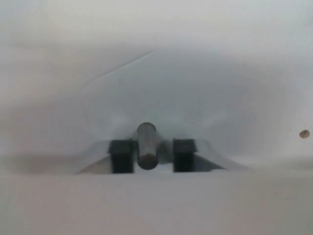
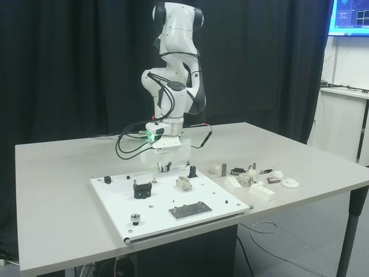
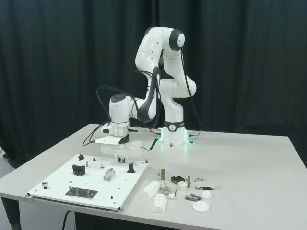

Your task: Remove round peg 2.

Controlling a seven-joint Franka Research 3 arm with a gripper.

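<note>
A grey round peg stands upright on the white board in the wrist view. It sits between my two black fingertips, with a small gap showing on each side. My gripper is open and straddles the peg. In the room views the gripper is low over the far edge of the white board. The peg itself is too small to make out there.
On the board are a black block, a black upright part, a small grey fixture and a grey plate with pins. Several loose white and grey parts lie on the table beside the board.
</note>
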